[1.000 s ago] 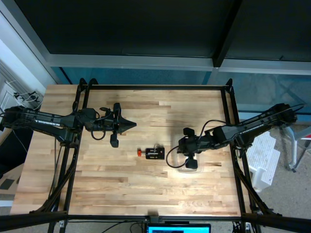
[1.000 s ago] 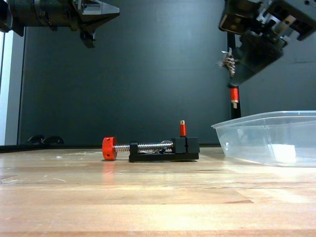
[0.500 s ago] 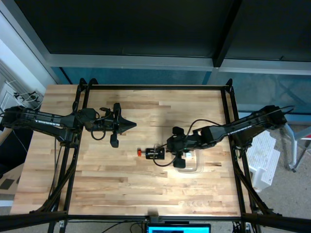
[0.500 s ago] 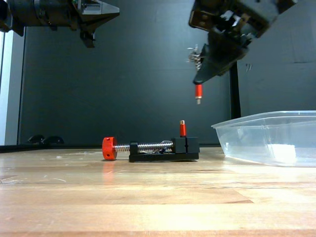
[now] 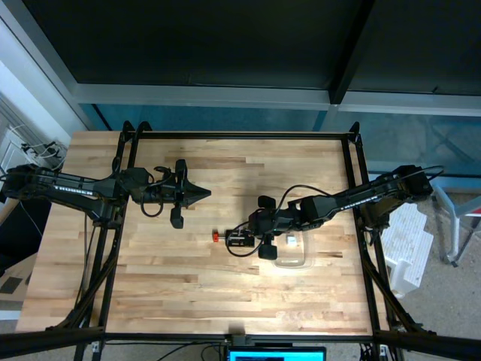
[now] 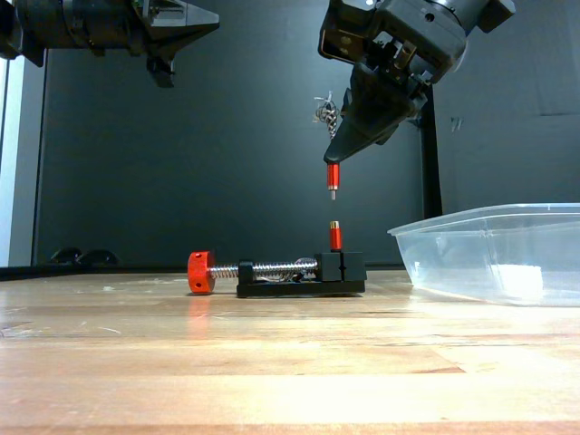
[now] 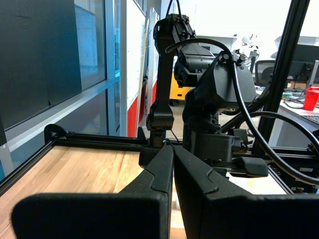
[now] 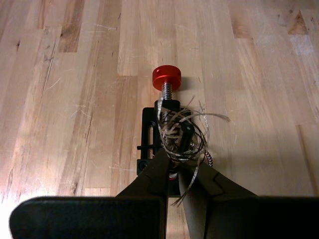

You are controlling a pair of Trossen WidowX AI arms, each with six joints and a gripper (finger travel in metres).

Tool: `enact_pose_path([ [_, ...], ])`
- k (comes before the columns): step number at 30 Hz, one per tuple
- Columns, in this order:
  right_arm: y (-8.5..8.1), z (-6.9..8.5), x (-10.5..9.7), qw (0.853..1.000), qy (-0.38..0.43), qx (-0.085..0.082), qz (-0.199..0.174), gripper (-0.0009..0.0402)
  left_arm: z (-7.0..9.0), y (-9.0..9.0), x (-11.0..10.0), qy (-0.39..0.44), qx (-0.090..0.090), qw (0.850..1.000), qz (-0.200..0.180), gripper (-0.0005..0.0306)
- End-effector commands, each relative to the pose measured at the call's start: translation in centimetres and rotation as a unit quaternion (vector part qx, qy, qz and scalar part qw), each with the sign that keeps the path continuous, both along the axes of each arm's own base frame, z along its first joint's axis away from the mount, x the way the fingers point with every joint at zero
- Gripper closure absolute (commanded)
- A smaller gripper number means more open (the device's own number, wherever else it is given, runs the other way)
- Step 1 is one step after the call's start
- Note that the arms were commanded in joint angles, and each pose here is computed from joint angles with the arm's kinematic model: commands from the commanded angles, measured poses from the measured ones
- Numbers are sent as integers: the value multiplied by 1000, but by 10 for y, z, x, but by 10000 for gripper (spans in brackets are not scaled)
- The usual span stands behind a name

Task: Pick the rca connector and install on the hub

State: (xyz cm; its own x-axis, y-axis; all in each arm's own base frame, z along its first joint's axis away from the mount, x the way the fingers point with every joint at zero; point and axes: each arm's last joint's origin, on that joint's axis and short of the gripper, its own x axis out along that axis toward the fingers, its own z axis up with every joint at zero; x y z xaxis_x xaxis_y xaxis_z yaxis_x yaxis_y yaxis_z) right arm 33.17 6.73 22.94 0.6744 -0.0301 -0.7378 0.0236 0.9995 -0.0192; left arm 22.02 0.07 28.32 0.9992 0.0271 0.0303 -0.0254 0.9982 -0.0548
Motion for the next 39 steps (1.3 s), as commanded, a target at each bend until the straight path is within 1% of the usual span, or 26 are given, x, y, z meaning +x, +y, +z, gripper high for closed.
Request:
enact_pose_path([
  [1,0,-1,-1,1000,2,-5,-2,393,0,0,0,0,0,1000,0,300],
  [6,0,-3,-1,1000,5,-10,3,393,0,0,0,0,0,1000,0,300],
  [23,0,-9,-2,1000,-6,-10,5,393,0,0,0,0,0,1000,0,300],
  [25,0,-12,0,1000,-2,-11,5,393,0,0,0,0,0,1000,0,300],
  [39,0,-15,1,1000,-1,-12,6,393,0,0,0,0,0,1000,0,300],
])
